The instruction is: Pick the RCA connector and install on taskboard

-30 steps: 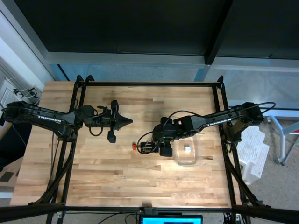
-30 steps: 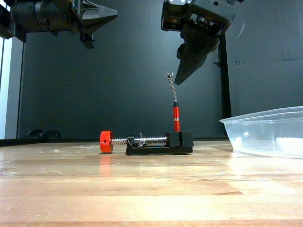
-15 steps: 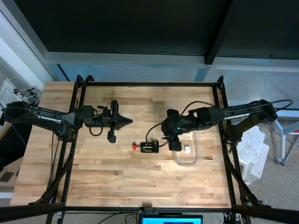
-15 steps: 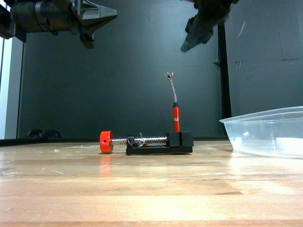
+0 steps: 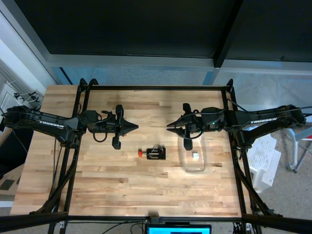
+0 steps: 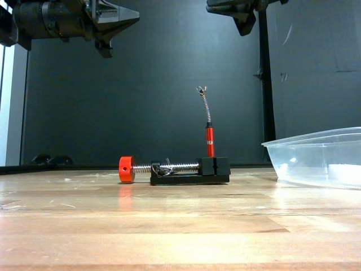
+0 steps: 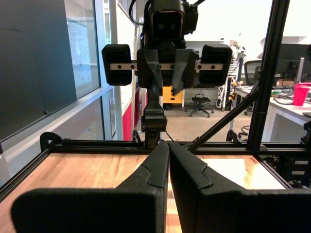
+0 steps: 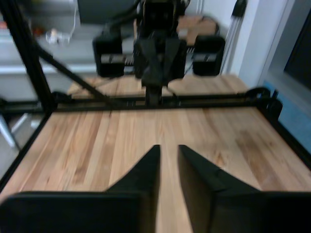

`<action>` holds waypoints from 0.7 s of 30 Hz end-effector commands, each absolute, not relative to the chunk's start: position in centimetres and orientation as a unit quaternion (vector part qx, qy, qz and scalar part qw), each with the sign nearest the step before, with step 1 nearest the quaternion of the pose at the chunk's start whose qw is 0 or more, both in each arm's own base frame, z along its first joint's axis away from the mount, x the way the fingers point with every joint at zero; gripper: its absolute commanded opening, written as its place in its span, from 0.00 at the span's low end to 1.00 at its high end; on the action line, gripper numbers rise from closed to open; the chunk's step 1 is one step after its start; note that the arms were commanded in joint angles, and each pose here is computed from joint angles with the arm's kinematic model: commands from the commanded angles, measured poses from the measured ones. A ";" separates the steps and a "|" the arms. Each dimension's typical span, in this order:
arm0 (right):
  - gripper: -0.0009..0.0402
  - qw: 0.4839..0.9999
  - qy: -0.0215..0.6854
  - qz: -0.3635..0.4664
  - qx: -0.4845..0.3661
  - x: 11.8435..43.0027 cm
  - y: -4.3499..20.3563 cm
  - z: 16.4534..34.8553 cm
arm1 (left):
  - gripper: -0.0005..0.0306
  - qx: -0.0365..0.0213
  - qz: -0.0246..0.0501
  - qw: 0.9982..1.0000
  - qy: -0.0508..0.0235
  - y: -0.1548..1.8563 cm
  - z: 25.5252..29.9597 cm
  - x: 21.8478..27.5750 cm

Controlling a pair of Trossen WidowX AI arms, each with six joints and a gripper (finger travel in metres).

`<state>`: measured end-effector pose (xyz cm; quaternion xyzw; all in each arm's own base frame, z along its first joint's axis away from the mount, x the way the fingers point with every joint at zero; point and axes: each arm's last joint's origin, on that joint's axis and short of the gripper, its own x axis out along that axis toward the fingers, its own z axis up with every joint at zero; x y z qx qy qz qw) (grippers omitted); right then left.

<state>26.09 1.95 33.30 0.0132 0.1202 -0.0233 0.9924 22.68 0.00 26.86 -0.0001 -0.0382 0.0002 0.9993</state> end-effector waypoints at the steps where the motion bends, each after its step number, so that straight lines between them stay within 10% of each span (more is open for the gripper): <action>1: 0.02 0.995 0.091 -0.023 0.015 25.9 1.9 32.6 | 0.02 0.000 0.000 0.999 -0.038 0.00 26.86 22.68; 21: 0.02 1.000 0.005 -0.003 0.023 24.2 1.1 30.1 | 0.02 0.000 0.000 0.999 -0.038 0.00 26.86 22.68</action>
